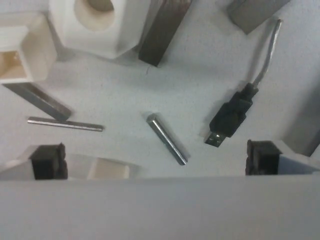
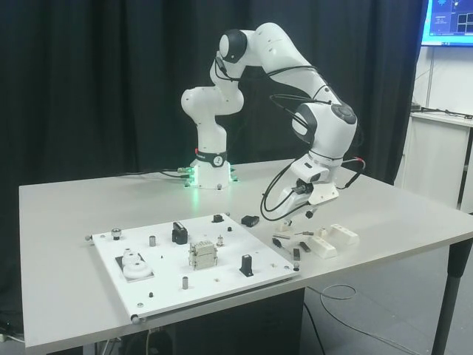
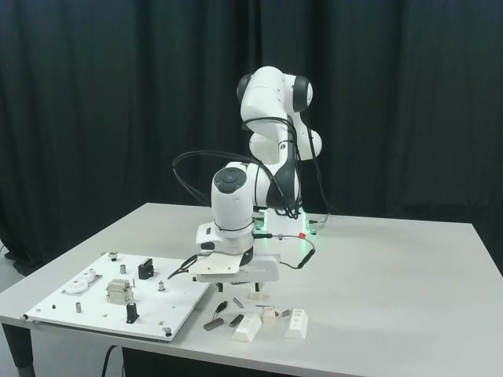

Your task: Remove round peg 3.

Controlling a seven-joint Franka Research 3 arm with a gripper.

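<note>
fingers [image 1: 155, 160] apart, round peg [image 1: 167, 139] between; wrist view only

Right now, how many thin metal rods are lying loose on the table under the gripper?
2. One thin rod lies by the white square-holed block; the round peg lies beside the USB plug. The gripper body may hide others.

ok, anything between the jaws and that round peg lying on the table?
Nothing visible. In the wrist view the round peg lies flat on the bare grey table, between the open jaws of the gripper. The USB plug and thin rod lie off to either side.
</note>
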